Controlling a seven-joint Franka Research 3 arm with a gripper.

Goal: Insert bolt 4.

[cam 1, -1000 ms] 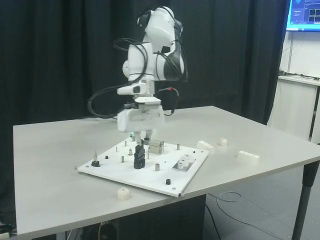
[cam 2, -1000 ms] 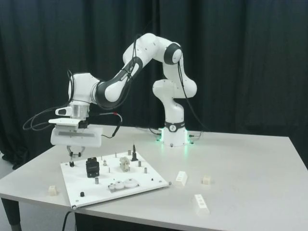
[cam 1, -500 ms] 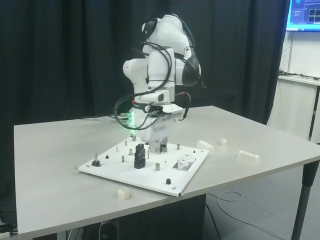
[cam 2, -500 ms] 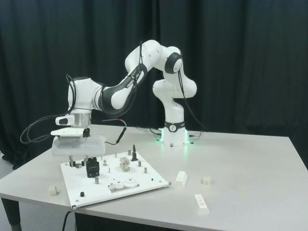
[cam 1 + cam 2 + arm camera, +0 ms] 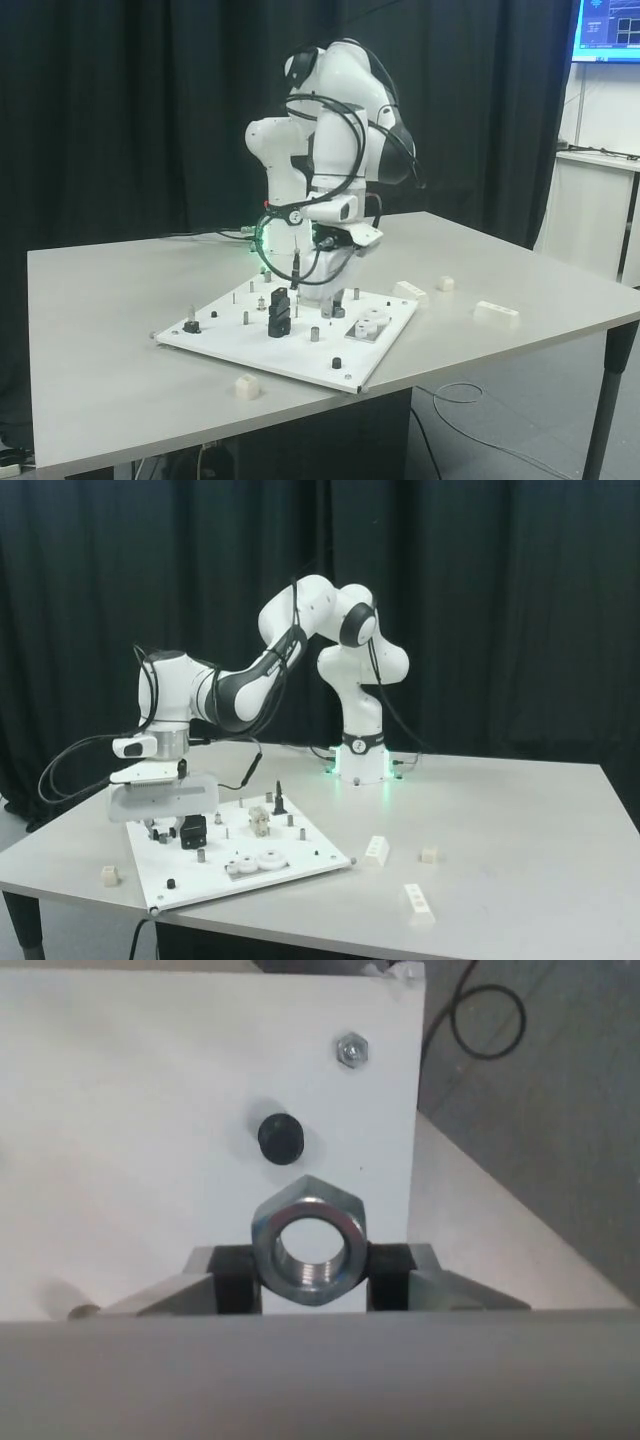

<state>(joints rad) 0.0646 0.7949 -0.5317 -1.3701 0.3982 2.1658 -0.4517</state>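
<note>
Two fingers (image 5: 235, 1285) of my gripper (image 5: 311, 1282) pinch a grey hex nut (image 5: 308, 1241), threaded bore facing the wrist camera; the task says bolt, but I see a nut, held low over the white board (image 5: 130, 1110) near a black knob (image 5: 281, 1137), presumably for alignment.

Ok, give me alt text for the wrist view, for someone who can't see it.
The gripper is shut on a grey hex nut, threaded hole facing the camera, above the white board. Past it on the board are a black knob and a small nut near the edge.
</note>
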